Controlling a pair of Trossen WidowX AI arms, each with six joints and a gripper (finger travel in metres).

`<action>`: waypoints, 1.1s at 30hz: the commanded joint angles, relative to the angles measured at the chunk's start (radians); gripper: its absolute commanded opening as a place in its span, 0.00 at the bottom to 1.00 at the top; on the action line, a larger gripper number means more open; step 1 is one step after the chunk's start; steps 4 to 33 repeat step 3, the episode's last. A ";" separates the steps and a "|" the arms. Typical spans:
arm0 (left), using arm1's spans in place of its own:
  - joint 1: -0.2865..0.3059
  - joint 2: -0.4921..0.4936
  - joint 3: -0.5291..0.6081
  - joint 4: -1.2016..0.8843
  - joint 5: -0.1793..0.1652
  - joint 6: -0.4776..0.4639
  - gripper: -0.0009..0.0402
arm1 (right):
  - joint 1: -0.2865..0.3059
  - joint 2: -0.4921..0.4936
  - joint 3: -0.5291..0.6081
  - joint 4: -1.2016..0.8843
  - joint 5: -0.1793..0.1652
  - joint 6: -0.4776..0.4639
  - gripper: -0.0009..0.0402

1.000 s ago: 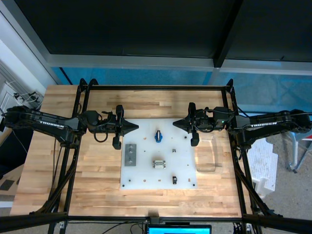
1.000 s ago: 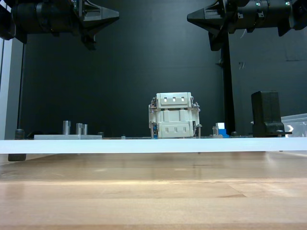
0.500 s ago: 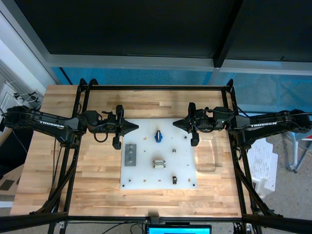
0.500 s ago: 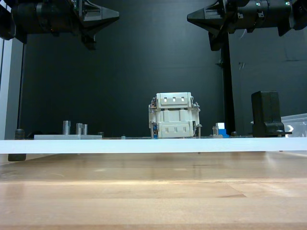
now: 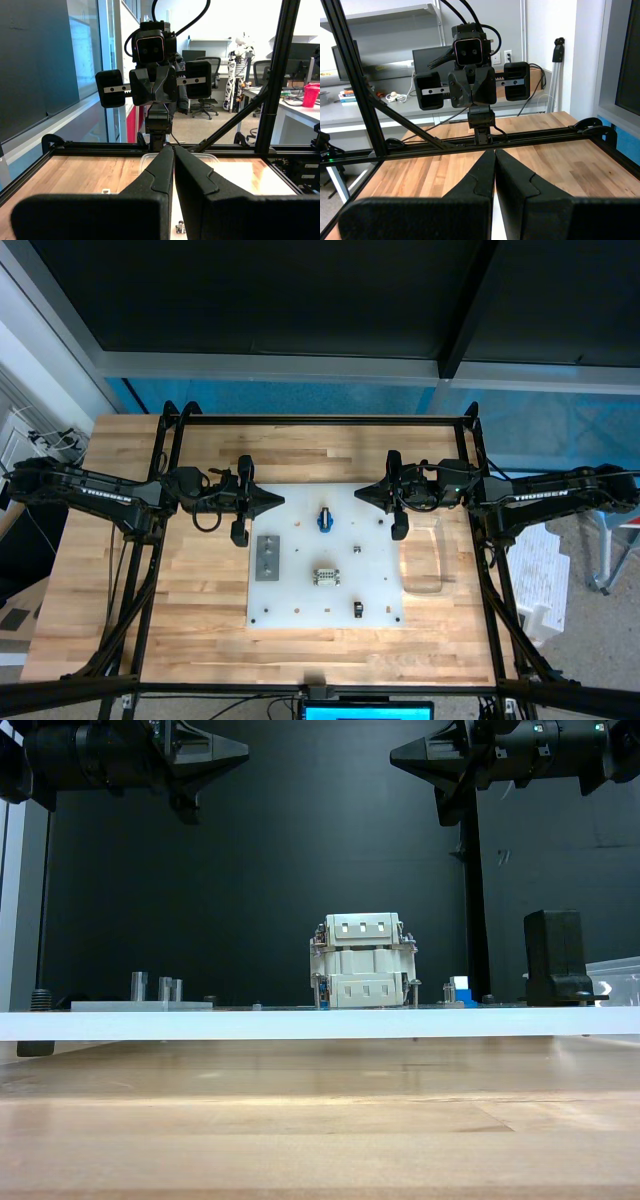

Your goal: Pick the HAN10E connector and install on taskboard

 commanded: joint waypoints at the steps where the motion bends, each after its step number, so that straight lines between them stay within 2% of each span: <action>1: 0.000 0.000 0.000 0.000 0.000 0.000 0.02 | 0.000 0.000 0.000 0.000 0.000 0.000 0.02; 33: 0.000 0.000 0.000 0.000 0.000 0.000 0.02 | 0.000 0.000 0.000 0.000 0.000 0.000 0.02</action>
